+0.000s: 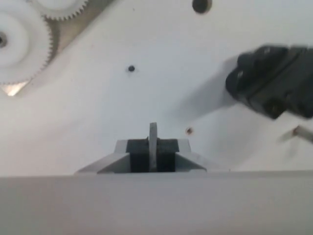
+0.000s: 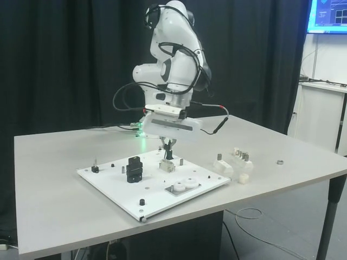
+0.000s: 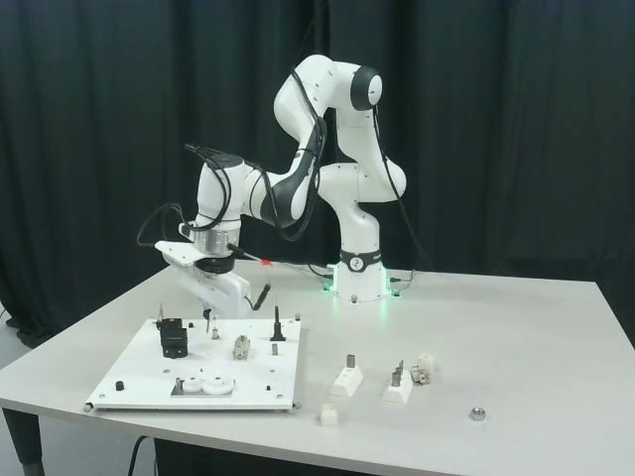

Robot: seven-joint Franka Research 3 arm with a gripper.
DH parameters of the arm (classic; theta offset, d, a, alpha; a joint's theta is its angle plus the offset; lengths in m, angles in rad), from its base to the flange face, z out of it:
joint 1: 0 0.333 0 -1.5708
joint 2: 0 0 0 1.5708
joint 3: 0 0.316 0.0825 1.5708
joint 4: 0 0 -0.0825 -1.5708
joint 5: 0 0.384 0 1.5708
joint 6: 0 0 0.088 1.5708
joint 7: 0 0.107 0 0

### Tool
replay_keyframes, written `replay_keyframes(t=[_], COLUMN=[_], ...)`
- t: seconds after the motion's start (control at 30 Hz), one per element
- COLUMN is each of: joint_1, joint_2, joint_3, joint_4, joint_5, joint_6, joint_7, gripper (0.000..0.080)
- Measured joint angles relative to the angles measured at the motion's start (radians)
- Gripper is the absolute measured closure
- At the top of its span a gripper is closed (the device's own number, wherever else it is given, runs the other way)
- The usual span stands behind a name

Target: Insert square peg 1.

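My gripper (image 1: 153, 157) is shut on a thin grey square peg (image 1: 153, 133), which points down from between the fingers. It hangs a little above the white board (image 2: 108, 179), near the board's middle. In the first room view the gripper (image 2: 168, 145) and peg (image 2: 169, 154) are just over a small metal block (image 2: 167, 166). The second room view shows the gripper (image 3: 207, 311) and peg (image 3: 208, 323) above the board (image 3: 139, 382), behind the black fixture (image 3: 172, 337). A dark hole (image 1: 201, 5) and a small dark dot (image 1: 130, 68) mark the board ahead of the peg.
On the board stand a black fixture (image 2: 134, 169), white gears (image 2: 184, 187) and a black post (image 3: 275, 325). The fixture (image 1: 274, 81) and gears (image 1: 19, 44) flank the peg. White peg holders (image 2: 223, 165) (image 2: 242, 162) and a nut (image 2: 280, 161) lie on the grey table.
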Motion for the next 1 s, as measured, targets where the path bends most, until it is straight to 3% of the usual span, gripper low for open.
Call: replay_keyframes(t=[0.4, 1.0], joint_1=[-0.008, -0.007], joint_2=[-0.014, -0.01], joint_3=[-0.013, -0.06], joint_4=[-0.048, -0.061], joint_5=[0.136, 0.14], joint_6=[0.0, 0.037], joint_7=[0.089, 0.444], gripper=[0.0775, 0.0775])
